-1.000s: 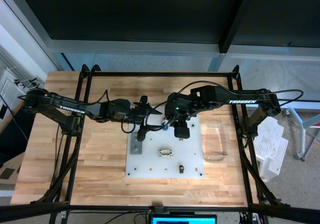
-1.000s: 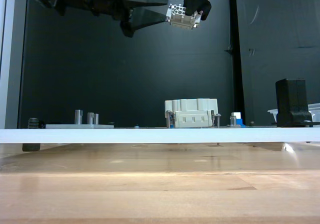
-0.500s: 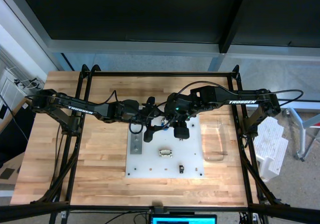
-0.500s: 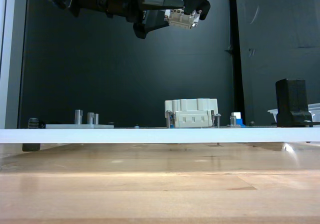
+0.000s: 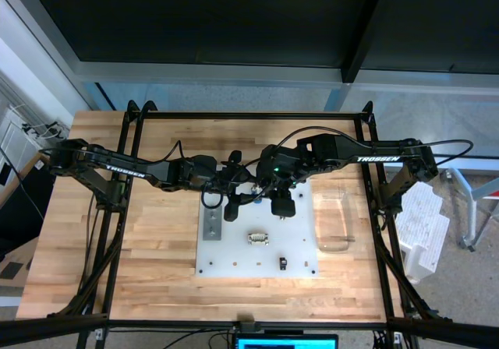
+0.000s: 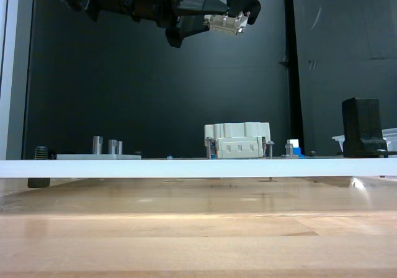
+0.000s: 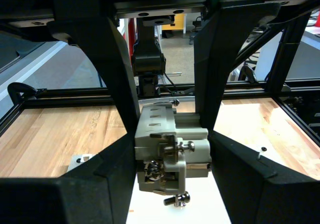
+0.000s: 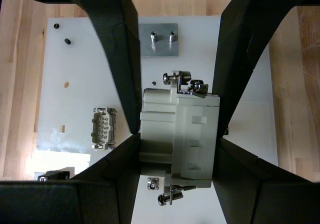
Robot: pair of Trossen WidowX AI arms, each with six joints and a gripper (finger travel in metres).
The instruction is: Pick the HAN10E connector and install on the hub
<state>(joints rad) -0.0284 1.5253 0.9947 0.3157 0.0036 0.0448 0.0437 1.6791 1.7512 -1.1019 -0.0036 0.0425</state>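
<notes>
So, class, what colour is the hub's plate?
White plate, best in high view; left end effector and right end effector flank the HAN10E connector above it.

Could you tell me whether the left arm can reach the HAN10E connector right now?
Probably yes: the HAN10E connector, gripped by the right claw high above the plate, sits inside the left claw.

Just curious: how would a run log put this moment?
left pincer: shut on connector, midair | right pincer: shut on connector, midair | hub: empty, on plate

Beige plastic HAN10E connector (image 8: 177,134) with metal screws (image 8: 177,77), smooth white plate (image 8: 75,74), wood table (image 5: 156,263)
</notes>
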